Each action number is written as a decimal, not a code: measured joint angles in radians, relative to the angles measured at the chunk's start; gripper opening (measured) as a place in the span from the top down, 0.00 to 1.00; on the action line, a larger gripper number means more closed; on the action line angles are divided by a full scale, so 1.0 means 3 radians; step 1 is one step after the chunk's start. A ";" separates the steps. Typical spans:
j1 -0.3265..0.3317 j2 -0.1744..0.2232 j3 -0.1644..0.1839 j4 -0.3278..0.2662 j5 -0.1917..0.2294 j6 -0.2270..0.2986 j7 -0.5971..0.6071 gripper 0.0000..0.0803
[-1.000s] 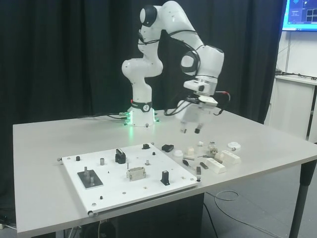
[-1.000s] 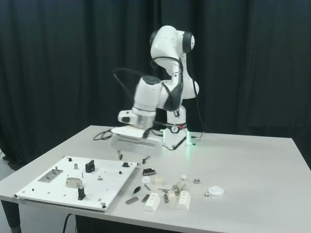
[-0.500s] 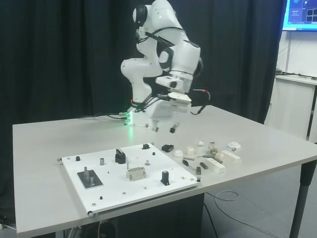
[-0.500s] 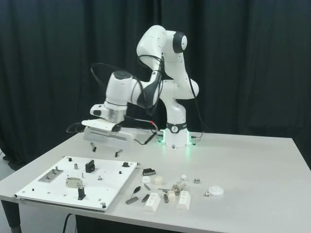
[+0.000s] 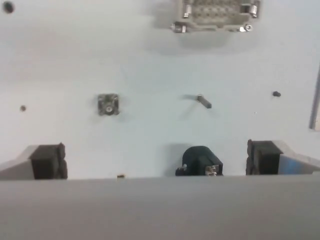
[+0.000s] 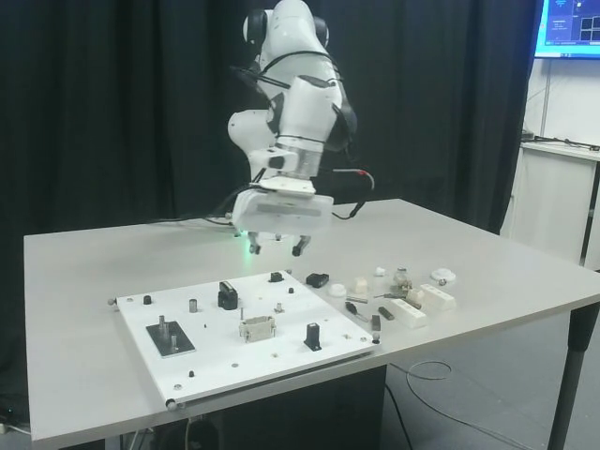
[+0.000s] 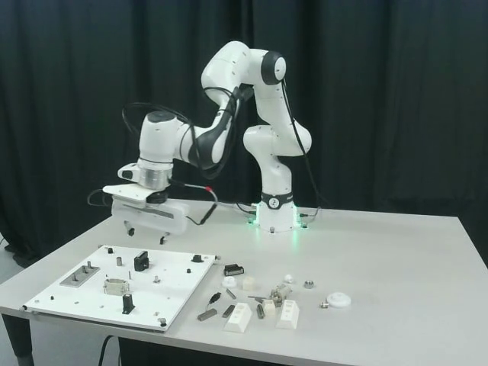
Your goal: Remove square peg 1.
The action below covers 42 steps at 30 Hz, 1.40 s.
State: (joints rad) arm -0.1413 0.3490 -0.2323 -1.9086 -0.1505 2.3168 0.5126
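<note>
One white board [image 7: 84, 297] sits on the left of the grey table [image 7: 396, 267]. On it, l to r: grey plate [image 7: 78, 276], multi-pin connector [image 7: 114, 286], black block [image 7: 141, 261], then what looks like the square peg [image 5: 108, 104], upright in the board. Gripper [image 7: 146, 235] hangs above the board's far side, fingers [image 5: 47, 161] spread wide w/ nothing btwn them. Loose parts [image 7: 259, 301] lie off to the right.
</note>
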 joint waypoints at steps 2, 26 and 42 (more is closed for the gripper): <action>-0.0002 0.0026 -0.0053 0.0004 0.0109 0.0046 -0.0008 0.00; -0.0089 0.0536 -0.0381 0.0252 0.1005 0.0122 -0.0757 0.00; -0.0125 0.0902 -0.0383 0.0567 0.1142 0.0054 -0.1068 0.00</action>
State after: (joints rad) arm -0.1788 0.6195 -0.3470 -1.7385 0.1922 2.3329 0.1923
